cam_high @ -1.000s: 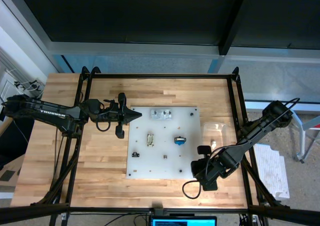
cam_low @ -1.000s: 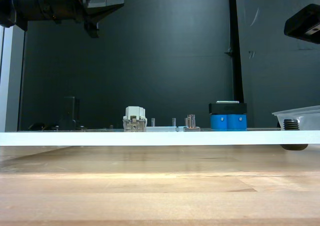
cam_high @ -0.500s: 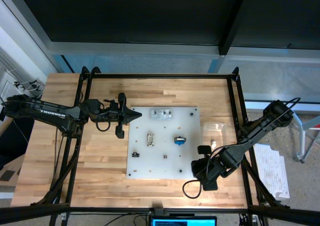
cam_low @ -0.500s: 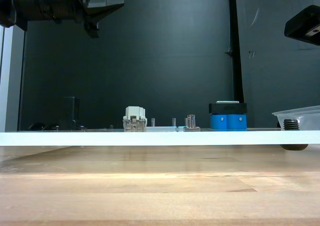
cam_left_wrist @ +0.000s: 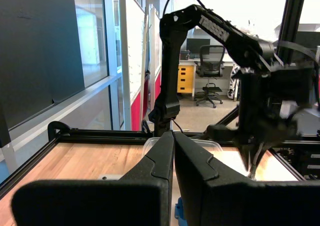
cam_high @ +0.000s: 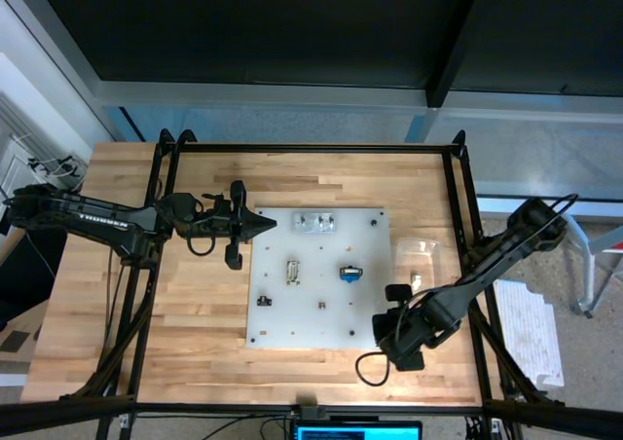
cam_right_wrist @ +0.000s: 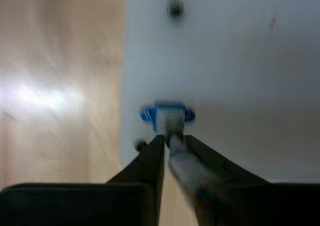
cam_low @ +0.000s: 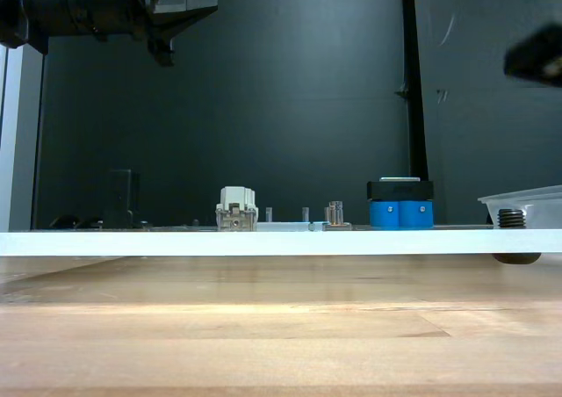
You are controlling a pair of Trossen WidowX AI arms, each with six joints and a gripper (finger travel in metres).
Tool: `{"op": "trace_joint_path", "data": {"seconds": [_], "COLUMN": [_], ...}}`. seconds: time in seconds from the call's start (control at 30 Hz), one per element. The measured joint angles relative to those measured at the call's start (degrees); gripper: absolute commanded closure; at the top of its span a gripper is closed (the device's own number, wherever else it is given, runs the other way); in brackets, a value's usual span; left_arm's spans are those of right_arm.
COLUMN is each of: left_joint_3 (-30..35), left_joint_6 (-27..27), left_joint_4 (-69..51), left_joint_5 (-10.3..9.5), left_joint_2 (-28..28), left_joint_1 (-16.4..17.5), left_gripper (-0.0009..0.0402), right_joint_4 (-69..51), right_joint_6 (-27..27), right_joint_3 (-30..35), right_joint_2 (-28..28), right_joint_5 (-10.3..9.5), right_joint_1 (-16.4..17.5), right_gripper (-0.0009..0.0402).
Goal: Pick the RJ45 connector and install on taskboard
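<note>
Wooden table with the white taskboard flat at centre, clear plastic tray just beside it

Your arms: left level, right tipped down.
Left gripper reaches inward, held high, fingers pressed together; right gripper points down, near right, pinching the RJ45 connector.

robotics lab in office building: left arm, right arm on black-framed wooden bench, taskboard mid-frame in high view; beyond, glass partitions, office chair, yellow drawer cabinet.
</note>
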Motion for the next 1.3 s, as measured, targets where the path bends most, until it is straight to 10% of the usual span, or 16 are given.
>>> {"op": "trace_joint_path", "data": {"seconds": [0.4, 1.3], "left_joint_3": [0.0, 0.0], "left_joint_6": [0.0, 0.0], "left_joint_4": [0.0, 0.0], "left_joint_5": [0.00, -0.02], "left_joint_2": [0.0, 0.0], "left_joint_1": [0.0, 0.0], "left_gripper": [0.0393, 0.0393], "right_joint_4": [0.5, -6.0], "right_joint_6": [0.1, 0.5], "right_joint_3": [1.0, 4.0], "right_joint_2": [-1.5, -8.7], "right_joint_5": [0.63, -0.02], "right_joint_1": [0.0, 0.1], "right_gripper": [0.0210, 0.0178]}}
